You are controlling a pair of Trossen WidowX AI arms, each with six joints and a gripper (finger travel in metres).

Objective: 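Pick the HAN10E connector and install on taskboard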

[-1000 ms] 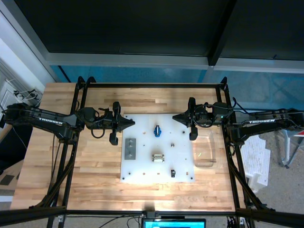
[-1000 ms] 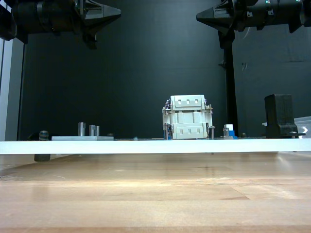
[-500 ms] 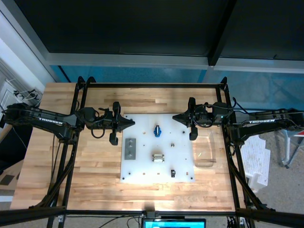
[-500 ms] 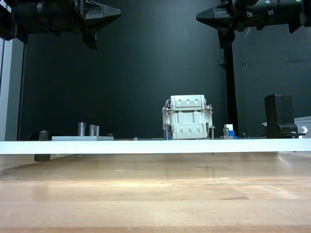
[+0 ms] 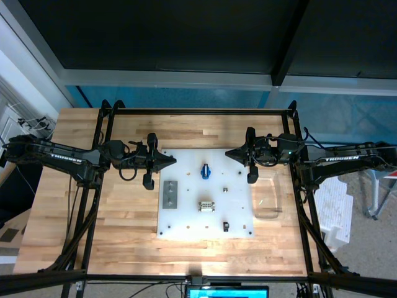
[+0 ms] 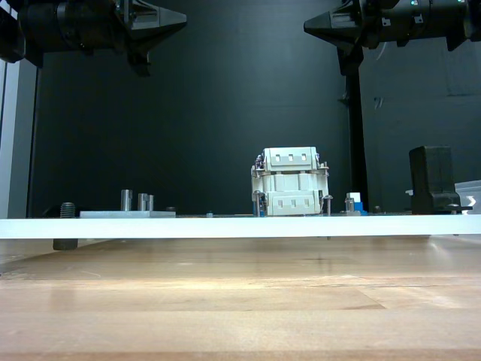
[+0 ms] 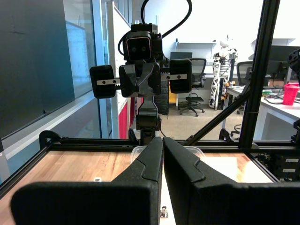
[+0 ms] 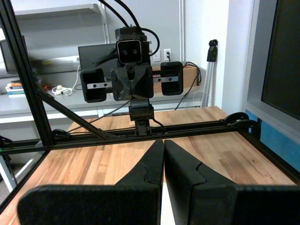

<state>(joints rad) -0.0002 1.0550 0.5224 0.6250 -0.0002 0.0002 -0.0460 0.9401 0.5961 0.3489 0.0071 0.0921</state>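
both arms are hanging up high here: the left gripper (image 5: 173, 159) is hovering over the far left corner of the taskboard (image 5: 186, 218) and the right gripper (image 5: 227, 154) over the far right corner, tips pointing at each other. in both wrist views the fingers (image 7: 152, 154) are sitting pressed together. the han10e connector (image 5: 206, 205) is sitting upright on the board, well below both sets of fingertips and roughly midway between them, with the grey metal block (image 5: 169, 194) lying on its left-gripper side and the blue part (image 5: 206, 170) sitting between it and the fingertips.
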